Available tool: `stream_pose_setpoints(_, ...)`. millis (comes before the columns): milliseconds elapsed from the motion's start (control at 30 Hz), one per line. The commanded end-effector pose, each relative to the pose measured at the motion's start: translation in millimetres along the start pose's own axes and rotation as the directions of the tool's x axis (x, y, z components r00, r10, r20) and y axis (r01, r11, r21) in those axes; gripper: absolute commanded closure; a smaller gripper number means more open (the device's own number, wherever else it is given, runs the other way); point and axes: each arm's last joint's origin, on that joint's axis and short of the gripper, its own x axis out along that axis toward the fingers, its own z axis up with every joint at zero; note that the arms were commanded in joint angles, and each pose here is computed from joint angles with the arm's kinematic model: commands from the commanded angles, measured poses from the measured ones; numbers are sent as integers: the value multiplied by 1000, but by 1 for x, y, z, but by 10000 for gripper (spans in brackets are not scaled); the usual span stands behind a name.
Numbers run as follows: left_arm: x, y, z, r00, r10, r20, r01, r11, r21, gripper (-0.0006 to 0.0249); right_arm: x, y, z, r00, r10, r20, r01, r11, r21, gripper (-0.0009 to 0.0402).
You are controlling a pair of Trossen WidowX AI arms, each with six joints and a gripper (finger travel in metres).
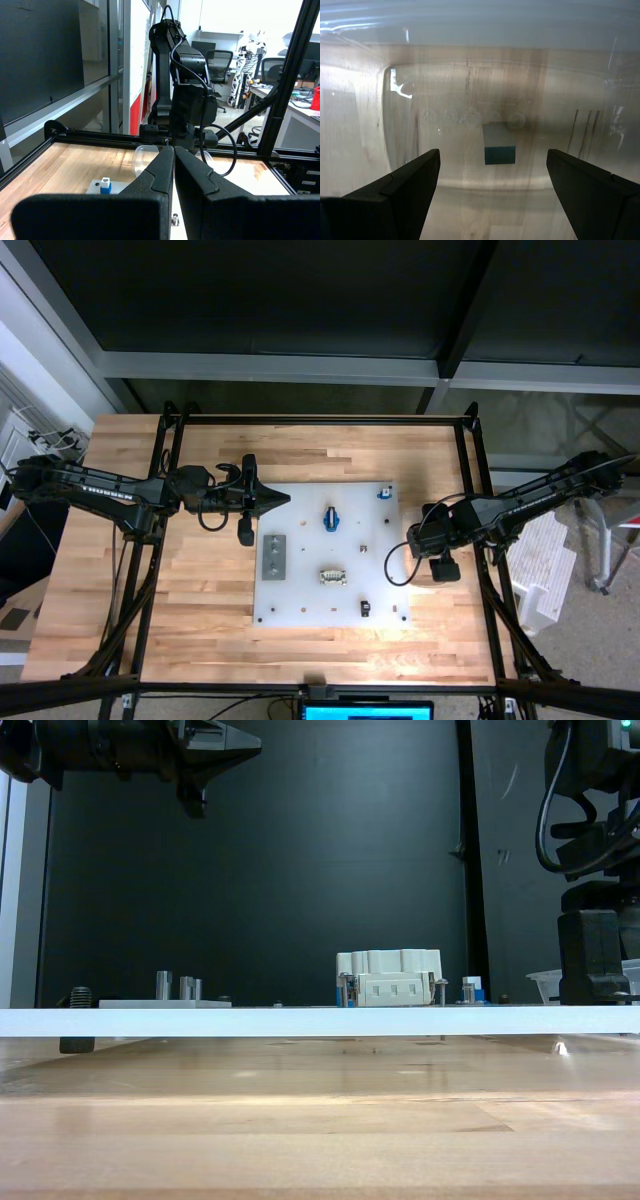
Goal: Pick the 16mm bar and install on taskboard
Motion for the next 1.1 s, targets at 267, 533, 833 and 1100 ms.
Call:
stream_pose_setpoints(267,0,0,0,1000,0,0,0,1000,0,242,13,1,0,999,-10,-38,11,1000,18,95)
stream_pose_setpoints(533,0,0,0,1000,0,0,0,1000,0,242,14,2,0,999,-9,-36,10,1000,16,116)
stream_pose_setpoints(833,0,0,0,1000,0,0,0,1000,0,242,16,3,-1,999,-10,-41,10,1000,18,166)
stream_pose_setpoints(1100,0,0,0,1000,0,0,0,1000,0,242,16,3,-2,999,-8,-41,9,1000,15,222)
